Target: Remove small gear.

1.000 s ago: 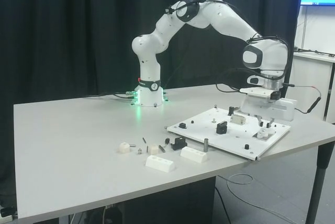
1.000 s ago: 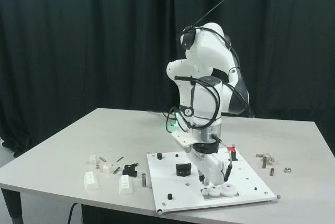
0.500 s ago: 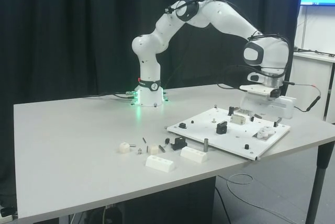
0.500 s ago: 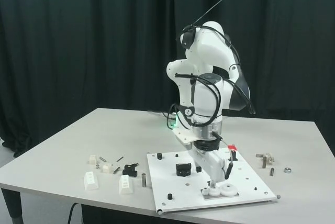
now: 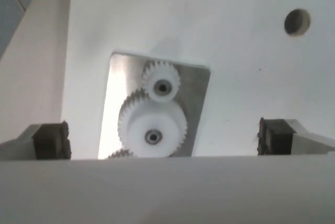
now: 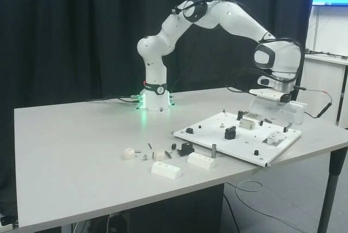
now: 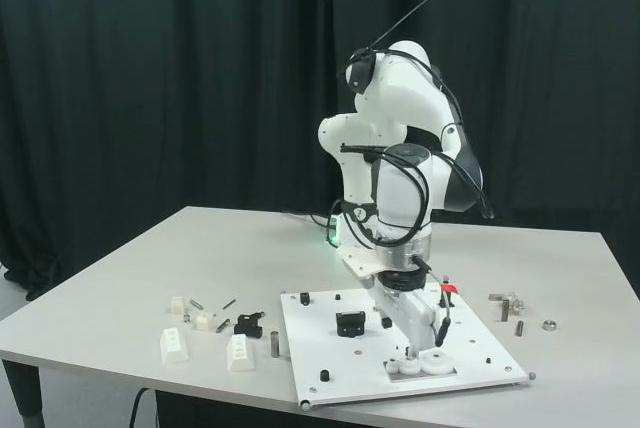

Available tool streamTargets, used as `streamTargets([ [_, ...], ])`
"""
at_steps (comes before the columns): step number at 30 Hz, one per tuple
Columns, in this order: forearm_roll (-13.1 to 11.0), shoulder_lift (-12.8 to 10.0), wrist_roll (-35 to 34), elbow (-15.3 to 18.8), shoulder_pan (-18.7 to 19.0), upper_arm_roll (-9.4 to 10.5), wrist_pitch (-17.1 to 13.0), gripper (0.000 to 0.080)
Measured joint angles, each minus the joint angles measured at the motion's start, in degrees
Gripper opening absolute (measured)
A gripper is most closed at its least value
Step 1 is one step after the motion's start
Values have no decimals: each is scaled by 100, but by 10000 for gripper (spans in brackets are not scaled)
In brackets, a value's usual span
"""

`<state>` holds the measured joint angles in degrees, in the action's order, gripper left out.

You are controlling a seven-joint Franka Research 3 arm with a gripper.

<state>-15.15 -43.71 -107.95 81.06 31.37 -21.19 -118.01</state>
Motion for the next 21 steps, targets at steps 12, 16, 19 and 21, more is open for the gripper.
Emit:
streamTargets([
  [12, 0, -19, -228, 232, 77, 48, -502, 800],
  [16, 1, -19, -254, 335, 102, 48, -667, 800],
  [19, 2, -19, -273, 396, 112, 47, -766, 800],
  [21, 3, -19, -277, 441, 118, 47, -838, 800],
])
